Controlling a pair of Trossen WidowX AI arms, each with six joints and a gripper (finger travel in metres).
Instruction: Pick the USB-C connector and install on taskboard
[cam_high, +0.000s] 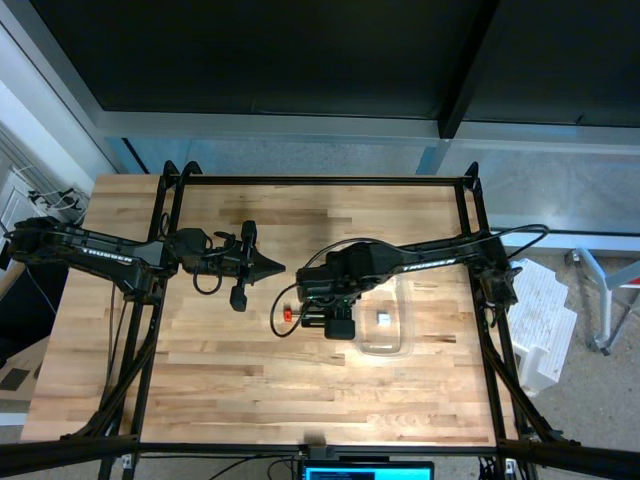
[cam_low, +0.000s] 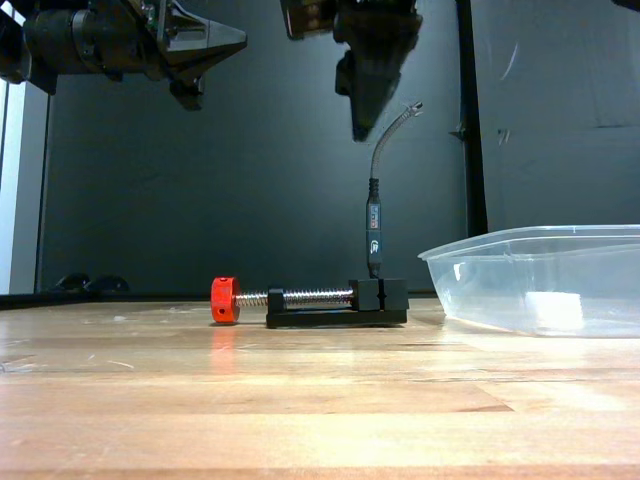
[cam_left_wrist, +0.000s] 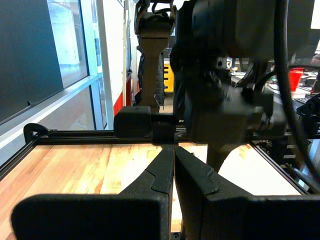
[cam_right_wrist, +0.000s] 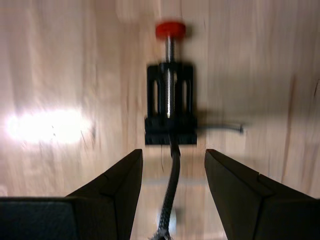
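The taskboard is a small black block with an orange-red knob, lying mid-table. The USB-C connector stands upright in the block's end, its cable curving off at the top. In the right wrist view the cable runs from the taskboard between my fingers without touching them. My right gripper hangs open just above the block. My left gripper is shut on nothing and hovers high to the left.
A clear plastic tray stands right of the block with a small white square piece inside; from above, the tray sits under the right arm. A thin pin juts from the block's side.
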